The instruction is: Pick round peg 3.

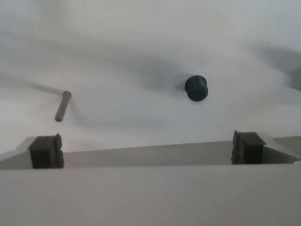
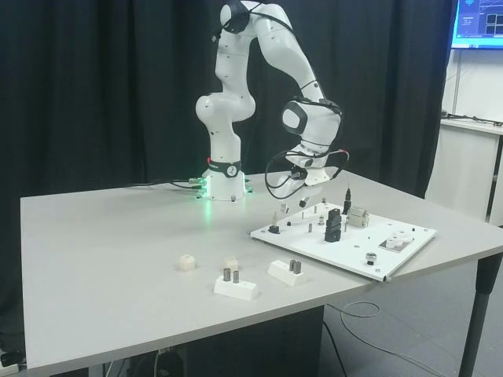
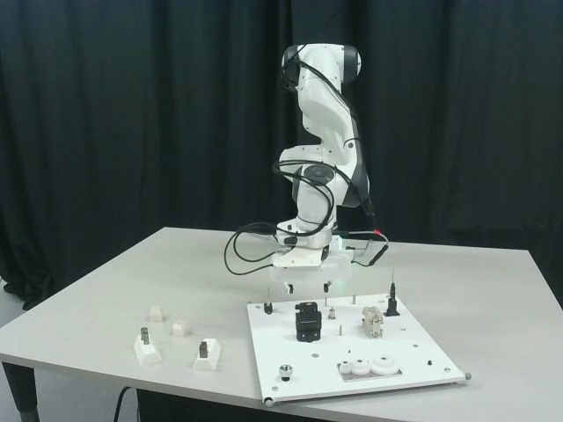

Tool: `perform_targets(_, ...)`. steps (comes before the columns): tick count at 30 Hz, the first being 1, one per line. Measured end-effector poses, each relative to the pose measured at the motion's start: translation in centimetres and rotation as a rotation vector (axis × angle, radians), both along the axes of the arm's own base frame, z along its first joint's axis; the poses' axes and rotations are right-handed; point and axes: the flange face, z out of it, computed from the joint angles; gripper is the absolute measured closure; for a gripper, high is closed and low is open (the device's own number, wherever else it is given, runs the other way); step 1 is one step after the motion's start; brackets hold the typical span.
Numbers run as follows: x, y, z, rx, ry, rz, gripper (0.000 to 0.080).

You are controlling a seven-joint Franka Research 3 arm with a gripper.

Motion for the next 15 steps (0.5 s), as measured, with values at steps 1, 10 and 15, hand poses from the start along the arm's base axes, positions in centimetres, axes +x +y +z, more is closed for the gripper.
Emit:
perform_targets(1, 0.01, 0.00, 0.01, 0.000, 0.000, 0.000, 0.0003)
perform_targets(10, 0.21, 0.06, 0.26, 0.002, -0.007, 0.001, 0.0003)
perform_targets(15, 0.26, 0.14, 0.49, 0.004, -0.011, 0.002, 0.0003)
